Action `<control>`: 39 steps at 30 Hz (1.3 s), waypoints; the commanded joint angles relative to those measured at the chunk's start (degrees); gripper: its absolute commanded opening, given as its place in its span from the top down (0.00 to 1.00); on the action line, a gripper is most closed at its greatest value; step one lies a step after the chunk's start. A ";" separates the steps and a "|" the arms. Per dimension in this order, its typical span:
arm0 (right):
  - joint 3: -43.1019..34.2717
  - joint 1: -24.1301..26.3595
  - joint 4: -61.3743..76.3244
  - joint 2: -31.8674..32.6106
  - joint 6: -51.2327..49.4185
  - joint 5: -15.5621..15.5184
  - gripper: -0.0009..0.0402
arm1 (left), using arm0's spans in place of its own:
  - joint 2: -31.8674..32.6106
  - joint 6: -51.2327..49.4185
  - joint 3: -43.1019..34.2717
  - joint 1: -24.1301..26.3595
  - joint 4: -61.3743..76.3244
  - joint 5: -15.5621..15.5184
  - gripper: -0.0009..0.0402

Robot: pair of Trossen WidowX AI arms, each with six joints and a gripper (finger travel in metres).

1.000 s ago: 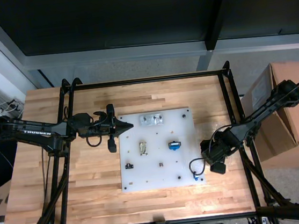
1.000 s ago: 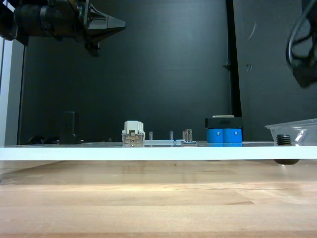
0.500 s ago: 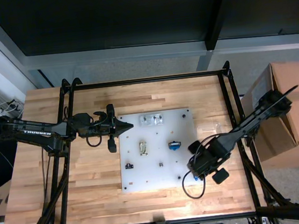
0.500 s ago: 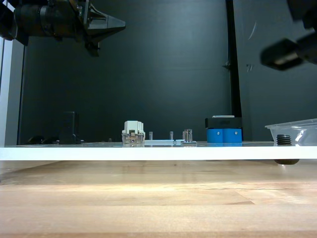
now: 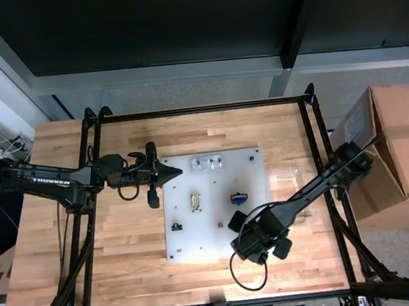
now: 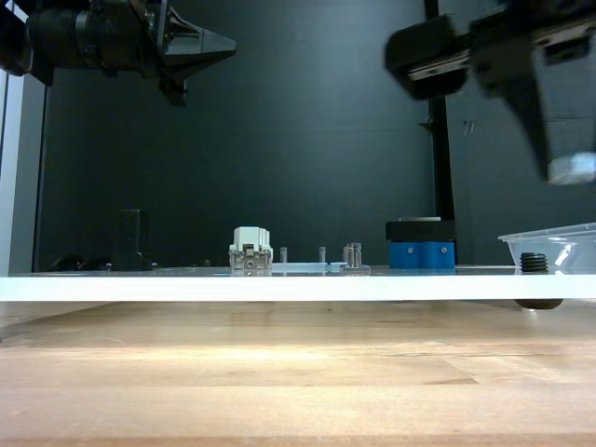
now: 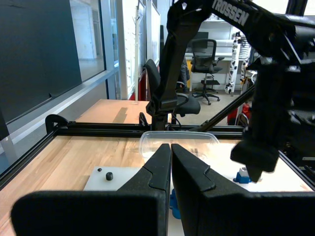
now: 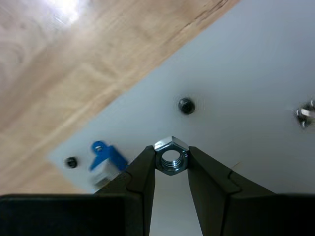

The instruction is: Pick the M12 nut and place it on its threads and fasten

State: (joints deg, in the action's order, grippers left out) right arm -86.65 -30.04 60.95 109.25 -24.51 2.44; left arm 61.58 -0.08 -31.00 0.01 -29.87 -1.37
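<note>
- The left claw point(image 5: 176, 172) hangs in the air over the far left corner of the white board point(image 5: 199, 236). Its fingers are pressed together on nothing and point toward the worktop's point(image 5: 129, 269) right edge.
- On the board, from its left edge, stand a cream connector point(image 5: 195, 202) mid-board, a silver fitting point(image 5: 208, 164) at the far edge and a blue block point(image 5: 238, 199) right of centre. A black post point(image 5: 251, 157) stands at the far right corner.
- The right claw point(image 8: 171, 152) is raised over the near right part of the board. It grips the M12 nut point(image 8: 172, 162) by two opposite flats, and the nut's bore faces the wrist camera.
- The nut is held in the air, clear of its stud point(image 6: 534, 264).
- In the right wrist view a small black round piece point(image 8: 186, 105) sits on the board beyond the nut and apart from it; I cannot tell whether it is the stud. A blue clip point(image 8: 106, 157) lies by the board's edge.
- In the low view the stud stands bare at the board's near right edge, with its ribs showing and open air between it and the claw above. In the high view the right arm covers that corner and hides the stud.
- The clear tray point(image 5: 285, 175) rests on the worktop just beside the board's right edge. In the low view it shows behind the stud.
- A cardboard box point(image 5: 404, 152) stands beyond the worktop's right edge.
</note>
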 commanded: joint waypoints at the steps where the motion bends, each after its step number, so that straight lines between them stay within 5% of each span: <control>1: -1.07 0.09 -1.16 1.55 -3.02 -0.04 0.98 | 0.00 0.02 -0.02 0.00 0.00 0.02 0.98; 8: -3.41 1.36 -0.68 3.82 -15.26 0.15 0.98 | 0.00 0.02 -0.02 -0.02 0.00 0.02 0.98; 39: -3.43 1.36 -3.30 7.54 -23.98 -1.03 0.98 | 0.00 0.02 -0.02 0.00 -0.02 0.02 0.98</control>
State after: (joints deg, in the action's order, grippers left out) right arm -90.02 -28.71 57.71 116.68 -48.23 1.37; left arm 61.58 -0.08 -31.03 0.01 -29.87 -1.37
